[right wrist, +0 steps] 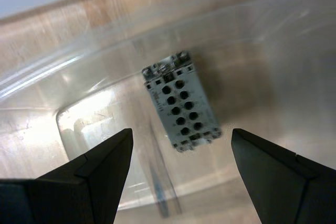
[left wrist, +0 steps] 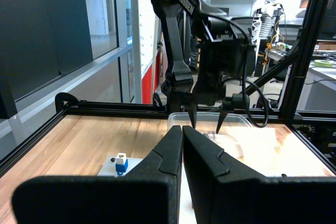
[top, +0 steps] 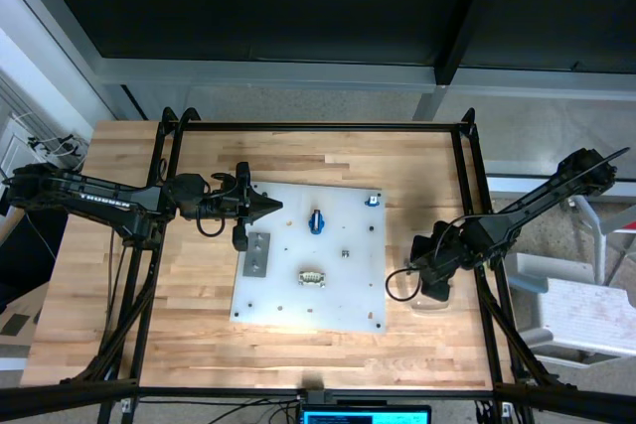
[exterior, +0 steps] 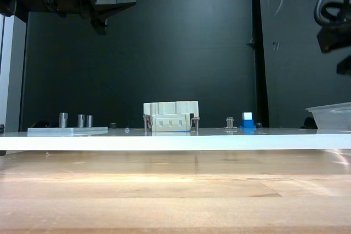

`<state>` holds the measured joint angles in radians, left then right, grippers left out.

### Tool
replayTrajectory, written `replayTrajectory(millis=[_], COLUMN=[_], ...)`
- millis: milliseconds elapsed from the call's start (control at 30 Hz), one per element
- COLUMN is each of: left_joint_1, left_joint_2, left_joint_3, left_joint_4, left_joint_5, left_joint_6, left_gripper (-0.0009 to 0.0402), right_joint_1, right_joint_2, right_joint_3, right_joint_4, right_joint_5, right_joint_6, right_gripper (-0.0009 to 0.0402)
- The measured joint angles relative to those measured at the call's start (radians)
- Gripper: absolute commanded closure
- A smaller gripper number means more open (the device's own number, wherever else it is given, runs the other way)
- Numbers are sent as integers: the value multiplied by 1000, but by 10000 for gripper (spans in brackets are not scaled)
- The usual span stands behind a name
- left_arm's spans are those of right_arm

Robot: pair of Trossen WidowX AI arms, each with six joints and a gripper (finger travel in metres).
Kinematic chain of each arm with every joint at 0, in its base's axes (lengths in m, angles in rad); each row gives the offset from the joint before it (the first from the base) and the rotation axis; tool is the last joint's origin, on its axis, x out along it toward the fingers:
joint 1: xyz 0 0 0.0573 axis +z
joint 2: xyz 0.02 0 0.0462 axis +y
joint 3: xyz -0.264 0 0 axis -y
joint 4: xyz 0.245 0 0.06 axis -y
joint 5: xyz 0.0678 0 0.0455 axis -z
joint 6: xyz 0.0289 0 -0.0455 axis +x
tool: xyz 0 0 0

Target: Remove the HAN10-E connector and place it in the container

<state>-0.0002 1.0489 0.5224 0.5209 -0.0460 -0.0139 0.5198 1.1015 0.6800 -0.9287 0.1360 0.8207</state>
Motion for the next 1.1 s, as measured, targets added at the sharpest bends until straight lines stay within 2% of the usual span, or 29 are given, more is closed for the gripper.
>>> replayTrajectory(millis=[367, 1100], left_joint_1=[0, 0], left_joint_2=[0, 0], left_joint_3=[0, 0], left_joint_4=[0, 0], left_joint_5=[0, 0], left_joint_6=[0, 0], left_gripper=[393, 393], right_joint_1=[2, 3], right_joint_2=[0, 0], right_joint_3=[135, 140], right_joint_4=[-142, -132], right_joint_5=[2, 2], right_joint_6=[0, 8], right_gripper=[130, 130])
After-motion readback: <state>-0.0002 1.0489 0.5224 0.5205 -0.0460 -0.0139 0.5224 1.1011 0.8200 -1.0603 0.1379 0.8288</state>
